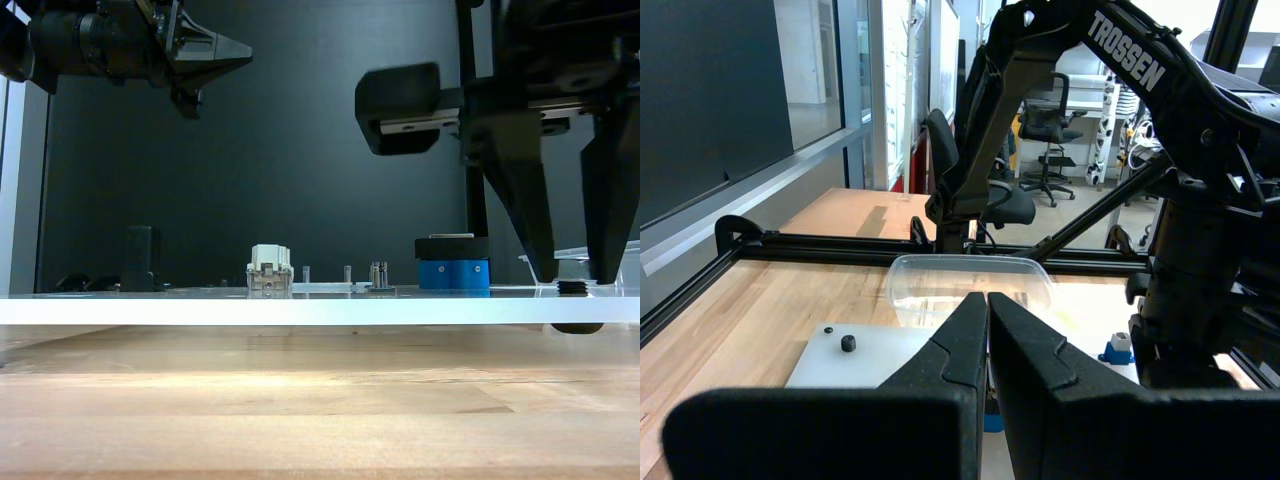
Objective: Pick the M12 nut and place it on its threads and fasten
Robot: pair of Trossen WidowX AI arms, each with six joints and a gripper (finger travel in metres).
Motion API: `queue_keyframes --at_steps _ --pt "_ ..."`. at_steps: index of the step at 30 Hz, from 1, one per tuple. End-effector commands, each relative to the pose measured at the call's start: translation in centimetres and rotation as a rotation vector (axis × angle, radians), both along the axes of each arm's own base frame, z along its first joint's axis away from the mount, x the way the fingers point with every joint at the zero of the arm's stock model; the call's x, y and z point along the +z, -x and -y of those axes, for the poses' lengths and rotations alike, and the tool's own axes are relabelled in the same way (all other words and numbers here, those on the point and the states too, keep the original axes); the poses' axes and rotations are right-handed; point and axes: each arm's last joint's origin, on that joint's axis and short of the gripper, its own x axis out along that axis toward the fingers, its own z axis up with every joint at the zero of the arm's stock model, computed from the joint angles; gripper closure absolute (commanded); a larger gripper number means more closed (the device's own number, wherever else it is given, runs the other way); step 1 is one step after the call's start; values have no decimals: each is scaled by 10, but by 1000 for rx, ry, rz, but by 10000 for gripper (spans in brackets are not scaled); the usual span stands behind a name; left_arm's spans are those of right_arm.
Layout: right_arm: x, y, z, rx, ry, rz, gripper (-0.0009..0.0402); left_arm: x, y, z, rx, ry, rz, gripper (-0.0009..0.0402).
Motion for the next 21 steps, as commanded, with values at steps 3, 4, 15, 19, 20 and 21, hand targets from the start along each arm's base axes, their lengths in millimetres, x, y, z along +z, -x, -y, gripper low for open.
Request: queue_keyframes --at_steps 3,4,15,19,20,21 --pt "-1 2 1 -175 1 -26 364 0 0 0 0 0 -1 393" --pt "-1 2 1 -204 -1 -26 364 0 0 0 0 0 0 393" --pt "-1 -2 7 -701 -42 -28 364 0 0 0 0 0 0 393" --pt "-1 -3 8 -902 -59 -29 364 0 0 0 0 0 0 393" --pt "-1 -3 8 -951 -63 -30 364 0 0 0 0 0 0 393" --pt "-1 -3 8 -1001 -67 -31 364 0 0 0 0 0 0 393"
